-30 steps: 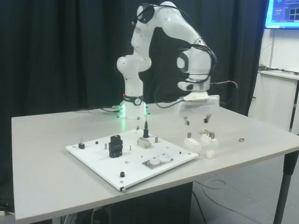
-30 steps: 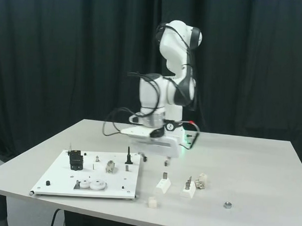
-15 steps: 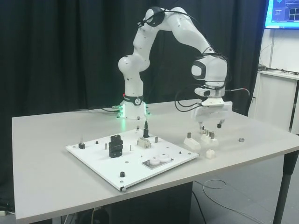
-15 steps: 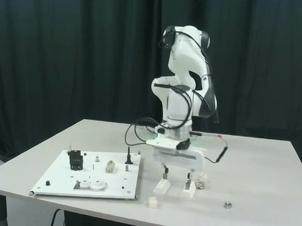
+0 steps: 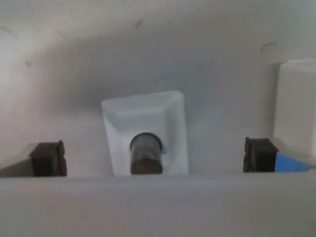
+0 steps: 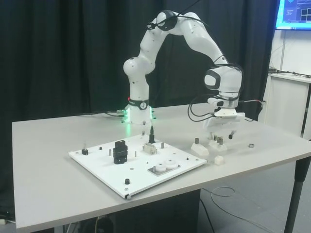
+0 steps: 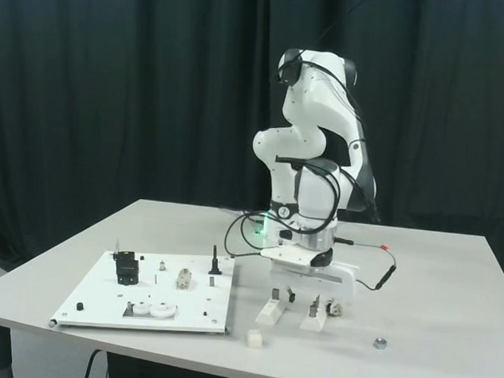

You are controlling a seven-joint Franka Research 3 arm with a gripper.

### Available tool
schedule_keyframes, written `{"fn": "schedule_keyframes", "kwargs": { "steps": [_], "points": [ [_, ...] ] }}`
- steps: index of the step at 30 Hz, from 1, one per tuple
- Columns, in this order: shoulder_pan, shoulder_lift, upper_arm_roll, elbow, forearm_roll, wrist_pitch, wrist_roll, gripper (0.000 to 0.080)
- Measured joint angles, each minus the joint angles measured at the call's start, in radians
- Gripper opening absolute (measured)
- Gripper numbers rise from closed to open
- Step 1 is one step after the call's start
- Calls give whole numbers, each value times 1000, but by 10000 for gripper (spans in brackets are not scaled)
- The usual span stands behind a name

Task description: Pick round peg 4.

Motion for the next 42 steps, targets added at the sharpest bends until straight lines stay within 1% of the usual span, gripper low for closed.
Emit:
{"fn": "schedule_keyframes", "kwargs": {
  "steps": [7,14,19,20,24,25,30,31,36,37,42],
  "points": [
    [0,22,20,6,0,2,12,800],
    [0,36,34,7,0,15,34,800],
    [0,40,39,9,-13,17,47,800],
    [0,41,39,9,-15,17,51,707],
    [-1,41,42,10,-25,17,66,707],
    [-2,41,42,10,-28,17,69,525],
    [-3,41,43,12,-38,17,84,525],
    [-3,41,43,12,-39,17,86,367],
    [-8,40,43,15,-39,17,88,367],
    [-9,40,43,15,-39,17,88,141],
    [-17,36,43,16,-39,16,88,141]
  ]
}}
